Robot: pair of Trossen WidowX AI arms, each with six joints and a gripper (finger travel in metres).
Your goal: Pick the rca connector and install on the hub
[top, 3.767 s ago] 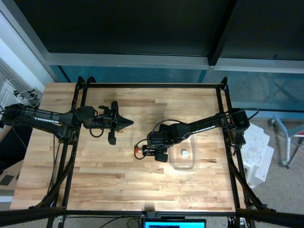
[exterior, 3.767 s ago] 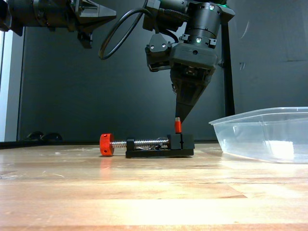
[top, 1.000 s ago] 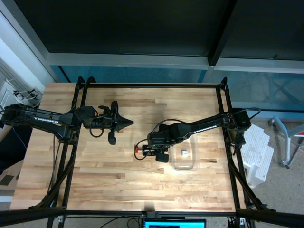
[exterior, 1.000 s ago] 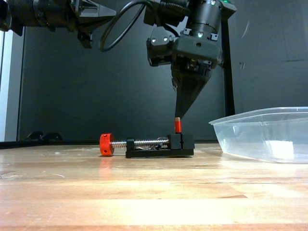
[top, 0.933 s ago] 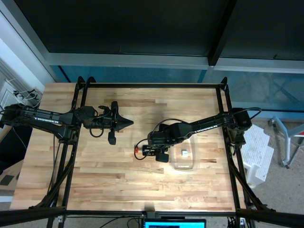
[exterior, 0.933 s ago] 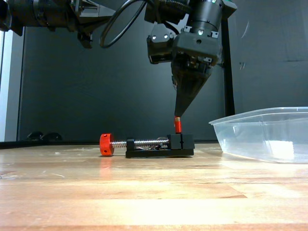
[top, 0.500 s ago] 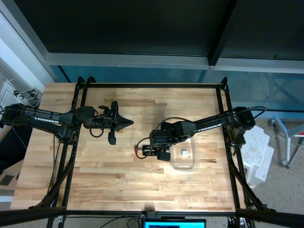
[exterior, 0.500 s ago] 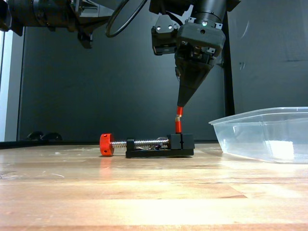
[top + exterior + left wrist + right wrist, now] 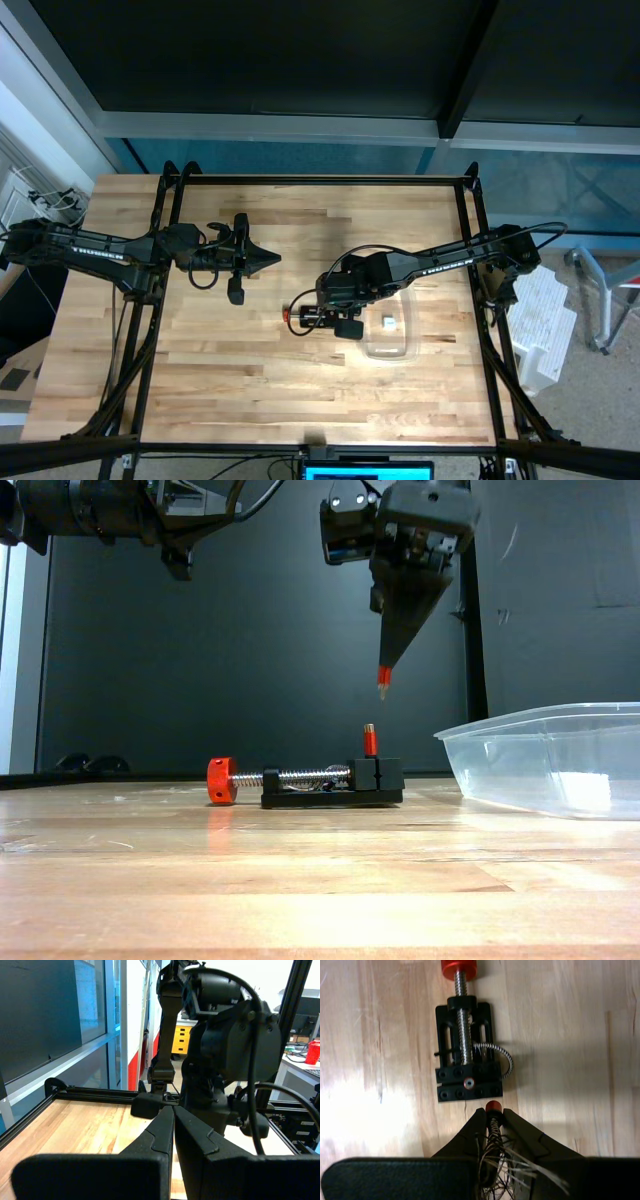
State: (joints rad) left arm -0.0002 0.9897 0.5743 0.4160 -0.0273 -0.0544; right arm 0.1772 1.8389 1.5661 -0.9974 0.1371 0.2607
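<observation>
The hub (image 9: 330, 780) is a small black block with a red knob (image 9: 221, 779) on a screw and an upright red stub (image 9: 369, 740). It lies on the wooden table left of the tray. My right gripper (image 9: 384, 676) hangs above and slightly right of that stub, shut on the rca connector (image 9: 383, 681), a tiny red piece with a silvery tip. Connector and stub are clearly apart. The right wrist view shows the connector (image 9: 493, 1106) between the fingertips, just short of the hub (image 9: 467, 1065). My left gripper (image 9: 262, 258) is parked high over the table's left half, shut and holding nothing.
A clear plastic tray (image 9: 545, 755) stands right of the hub, and a small white cube (image 9: 387, 321) lies inside it. A black metal frame (image 9: 320, 181) runs around the table. Bare wood stretches from the hub to the table's near edge.
My right gripper has risen from the hub's upright stub, taking the red-tipped connector with it. Half a second ago they touched; now there is a gap. The left arm has not moved.
</observation>
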